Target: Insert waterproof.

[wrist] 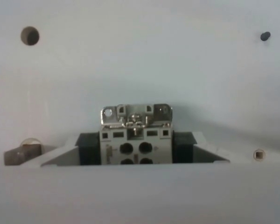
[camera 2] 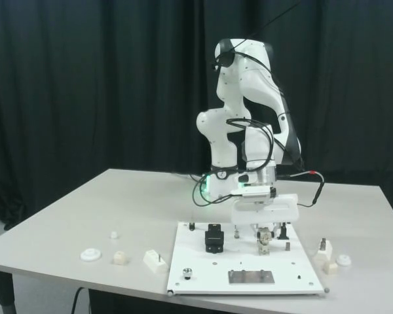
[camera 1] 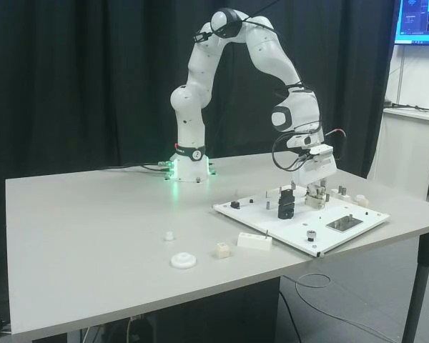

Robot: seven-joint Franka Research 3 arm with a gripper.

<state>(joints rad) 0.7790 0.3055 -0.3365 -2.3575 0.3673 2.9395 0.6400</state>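
The waterproof connector (wrist: 136,135) is a pale block with round sockets in its face and a metal clip on top. In the wrist view it sits between the two black fingertips (wrist: 89,148), and both touch its sides. My gripper (wrist: 136,149) is shut on it just above the white board (wrist: 140,60). From the room cameras, the gripper (camera 1: 316,191) (camera 2: 264,239) hangs low over the board's (camera 1: 300,230) (camera 2: 196,275) far middle part, with the connector (camera 2: 264,244) at its tips. Whether the connector touches the board is hidden.
On the board stand a black block (camera 1: 286,204) (camera 2: 214,237), a grey metal plate (camera 1: 343,224) (camera 2: 251,277) and small pegs (camera 2: 324,247). White loose parts (camera 1: 254,241) (camera 1: 182,261) (camera 2: 155,260) lie on the grey table left of the board. The arm's base (camera 1: 188,166) glows green.
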